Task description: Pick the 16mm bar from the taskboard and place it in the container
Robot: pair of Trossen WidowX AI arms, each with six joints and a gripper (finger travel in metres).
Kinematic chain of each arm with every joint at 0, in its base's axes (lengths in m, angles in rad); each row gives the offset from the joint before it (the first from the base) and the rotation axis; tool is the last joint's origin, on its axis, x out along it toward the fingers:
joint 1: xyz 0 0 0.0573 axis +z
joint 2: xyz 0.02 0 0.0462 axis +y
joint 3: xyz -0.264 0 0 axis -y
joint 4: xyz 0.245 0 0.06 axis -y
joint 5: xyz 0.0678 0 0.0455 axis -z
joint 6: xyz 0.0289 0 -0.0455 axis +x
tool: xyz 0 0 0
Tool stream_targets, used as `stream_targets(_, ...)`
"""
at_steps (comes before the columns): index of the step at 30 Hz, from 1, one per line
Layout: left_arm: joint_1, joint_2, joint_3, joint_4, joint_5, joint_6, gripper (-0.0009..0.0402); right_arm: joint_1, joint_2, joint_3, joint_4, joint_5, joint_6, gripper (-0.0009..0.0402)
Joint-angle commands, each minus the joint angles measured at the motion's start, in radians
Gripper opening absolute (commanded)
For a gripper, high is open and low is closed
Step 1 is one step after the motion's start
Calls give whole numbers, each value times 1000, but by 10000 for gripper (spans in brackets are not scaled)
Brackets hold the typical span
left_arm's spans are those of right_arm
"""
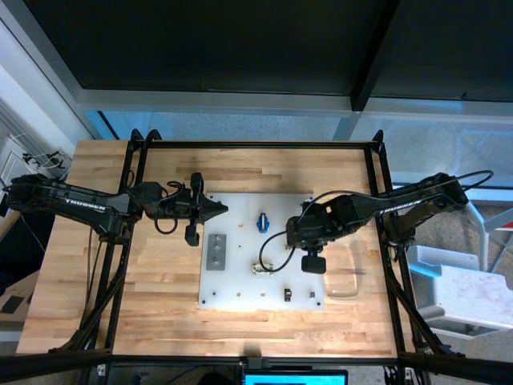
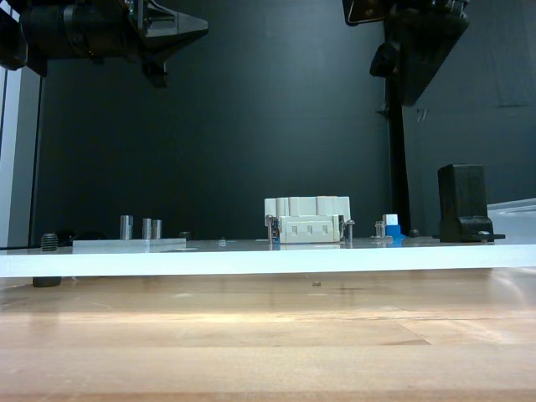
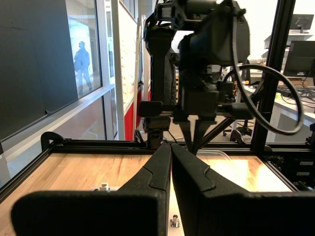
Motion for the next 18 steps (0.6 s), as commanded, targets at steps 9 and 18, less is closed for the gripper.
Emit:
stream_targets(9, 0, 0, 0, 0, 0, 0, 0, 71, 36, 21, -61, -11, 94, 0)
stream_targets(18, 0, 0, 0, 0, 0, 0, 0, 129, 57, 21, -63, -15, 140, 0)
